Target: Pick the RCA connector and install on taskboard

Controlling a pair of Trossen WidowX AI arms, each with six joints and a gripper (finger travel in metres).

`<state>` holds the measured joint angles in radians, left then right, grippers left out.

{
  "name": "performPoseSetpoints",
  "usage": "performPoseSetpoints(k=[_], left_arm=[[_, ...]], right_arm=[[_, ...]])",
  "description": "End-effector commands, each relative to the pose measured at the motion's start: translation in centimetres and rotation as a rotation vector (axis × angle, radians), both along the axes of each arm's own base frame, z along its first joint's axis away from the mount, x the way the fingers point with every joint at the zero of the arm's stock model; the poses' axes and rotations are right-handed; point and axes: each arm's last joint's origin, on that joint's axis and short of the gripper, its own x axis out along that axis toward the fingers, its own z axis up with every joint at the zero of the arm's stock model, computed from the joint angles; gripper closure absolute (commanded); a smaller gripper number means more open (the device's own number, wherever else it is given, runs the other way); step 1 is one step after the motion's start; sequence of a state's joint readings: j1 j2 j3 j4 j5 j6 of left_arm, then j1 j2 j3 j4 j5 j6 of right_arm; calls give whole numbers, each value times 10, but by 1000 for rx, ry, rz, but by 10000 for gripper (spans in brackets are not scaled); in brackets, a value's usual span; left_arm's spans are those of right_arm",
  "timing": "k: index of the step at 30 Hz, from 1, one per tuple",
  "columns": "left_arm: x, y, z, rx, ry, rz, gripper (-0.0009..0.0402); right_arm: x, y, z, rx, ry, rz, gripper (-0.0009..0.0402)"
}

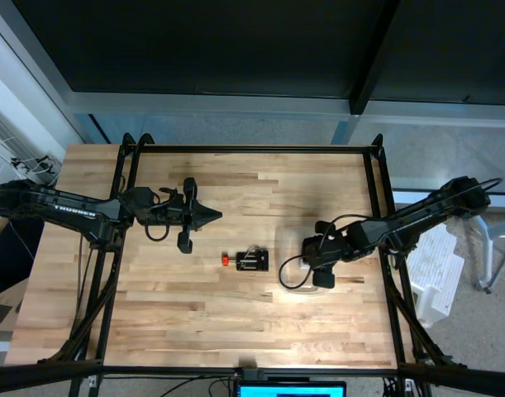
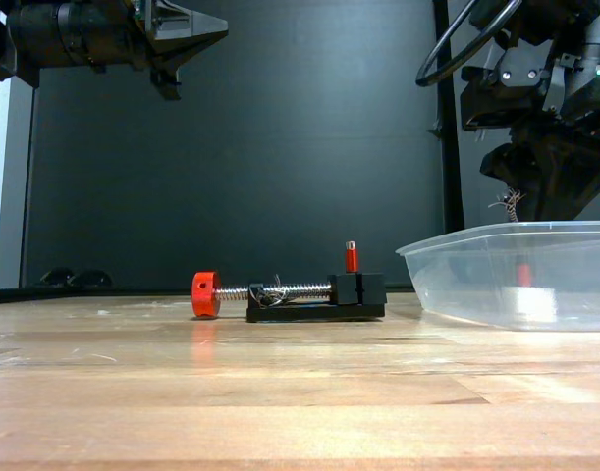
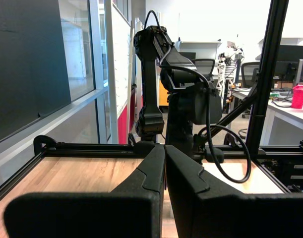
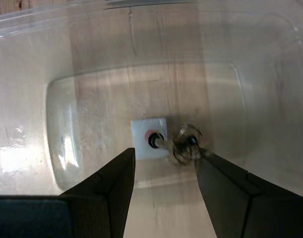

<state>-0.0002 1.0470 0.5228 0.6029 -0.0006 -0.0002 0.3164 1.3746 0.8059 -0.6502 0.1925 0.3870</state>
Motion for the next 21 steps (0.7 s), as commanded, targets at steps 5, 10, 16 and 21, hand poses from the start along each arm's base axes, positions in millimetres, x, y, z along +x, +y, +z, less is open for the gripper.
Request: performPoseSetpoints(k=[5,10,16,21], left_arm=[[0,0,0,0,0,0,393],[0,0,0,0,0,0,393],[0,0,0,0,0,0,393],[0,0,0,0,0,0,393]], right_arm=[[6,2,-10,-11,2,30,228],[5,2,-15,-9,-12,34,228],[4,1,-20,-5,-23,35,228],[5,1,-20,-10,-33,51,228]])
